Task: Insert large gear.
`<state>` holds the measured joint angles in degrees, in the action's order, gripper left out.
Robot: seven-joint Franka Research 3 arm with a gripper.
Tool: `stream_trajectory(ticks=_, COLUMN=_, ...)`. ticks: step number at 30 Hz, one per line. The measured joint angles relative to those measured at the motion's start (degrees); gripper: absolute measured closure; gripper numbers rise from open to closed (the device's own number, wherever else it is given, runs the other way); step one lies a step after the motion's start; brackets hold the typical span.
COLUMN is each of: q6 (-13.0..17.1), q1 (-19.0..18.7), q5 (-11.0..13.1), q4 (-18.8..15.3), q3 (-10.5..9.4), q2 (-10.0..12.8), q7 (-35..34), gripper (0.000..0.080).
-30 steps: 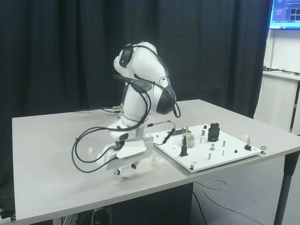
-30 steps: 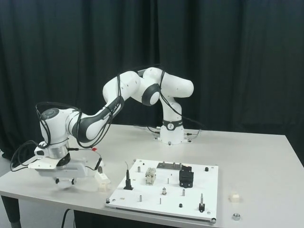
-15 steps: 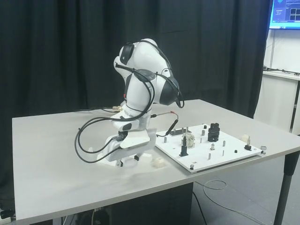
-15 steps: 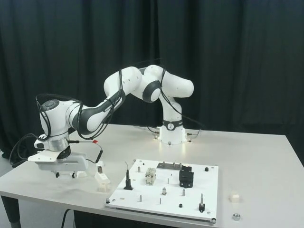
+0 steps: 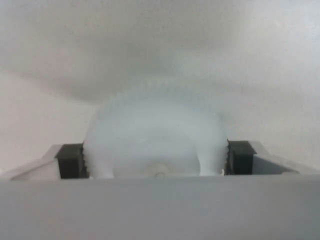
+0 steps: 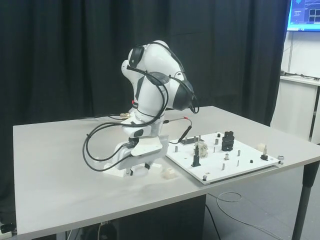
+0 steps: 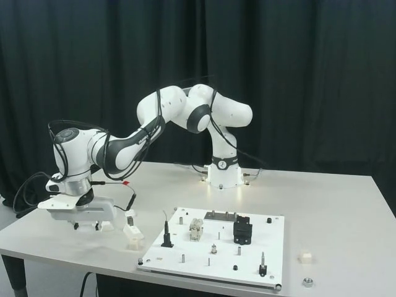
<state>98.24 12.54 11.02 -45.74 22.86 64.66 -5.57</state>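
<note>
Grey table (image 7: 346,204) with the arm's base bolted at the back.

A white assembly board (image 7: 247,253) lies flat near the front edge (pegs and small black parts stand on it). Beside it sit a small white block (image 7: 134,238), another white piece (image 7: 304,256) and a small nut (image 7: 307,283).
</note>
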Motion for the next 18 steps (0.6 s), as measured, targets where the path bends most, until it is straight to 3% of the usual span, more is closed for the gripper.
stream_trajectory(ticks=6, q6=-3.3, q1=-0.7, q5=0.0, q4=0.0, q3=0.0, q2=-0.6, q7=-0.5, gripper=0.0205)
stream_trajectory(ticks=18, q6=-13.8, q1=-3.5, q5=0.0, q4=0.0, q3=-0.26, q2=-2.2, q7=-5.2, gripper=0.0205)
